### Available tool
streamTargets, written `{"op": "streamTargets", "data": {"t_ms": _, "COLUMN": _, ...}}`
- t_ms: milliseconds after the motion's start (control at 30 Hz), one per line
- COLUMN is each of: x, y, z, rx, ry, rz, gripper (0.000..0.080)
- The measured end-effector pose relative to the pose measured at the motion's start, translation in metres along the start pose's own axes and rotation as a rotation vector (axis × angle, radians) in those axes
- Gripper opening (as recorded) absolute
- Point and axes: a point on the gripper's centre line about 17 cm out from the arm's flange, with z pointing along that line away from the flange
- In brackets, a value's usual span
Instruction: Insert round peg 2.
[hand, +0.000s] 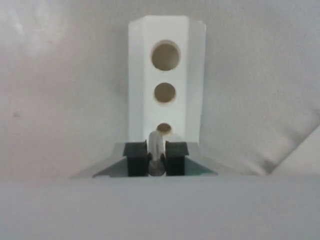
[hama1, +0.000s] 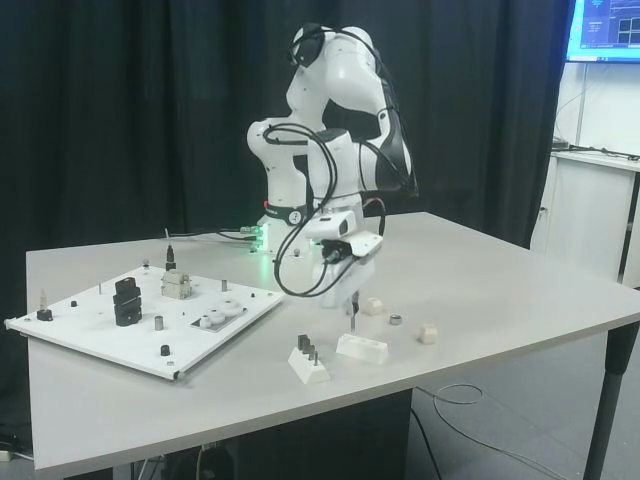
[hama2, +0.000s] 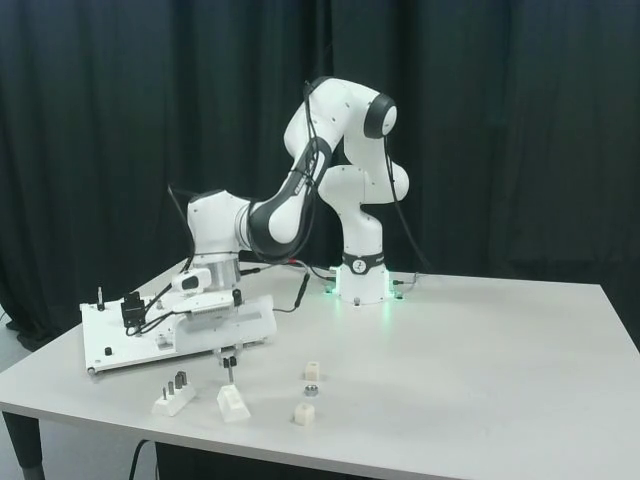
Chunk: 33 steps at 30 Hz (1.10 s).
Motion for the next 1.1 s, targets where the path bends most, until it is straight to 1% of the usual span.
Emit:
{"op": "streamTargets", "data": {"t_ms": 133, "x": 0.002, "y": -0.003, "z": -0.011, "rx": 0.007, "ry": 0.010, "rz": -0.002, "gripper": 0.0071}}
{"op": "streamTargets", "data": {"t_ms": 233, "x": 0.002, "y": -0.003, "z": -0.017, "rx": 0.006, "ry": 0.014, "rz": -0.006, "gripper": 0.0071}}
{"op": "streamTargets", "data": {"t_ms": 433, "x": 0.003, "y": -0.005, "z": -0.026, "rx": 0.007, "ry": 0.022, "rz": -0.008, "gripper": 0.0071}}
{"op": "streamTargets", "data": {"t_ms": 600, "x": 0.004, "y": -0.005, "z": -0.028, "rx": 0.008, "ry": 0.023, "rz": -0.009, "gripper": 0.0071}}
{"op": "streamTargets", "data": {"t_ms": 1100, "x": 0.005, "y": -0.004, "z": -0.031, "rx": 0.002, "ry": 0.019, "rz": -0.009, "gripper": 0.0071}}
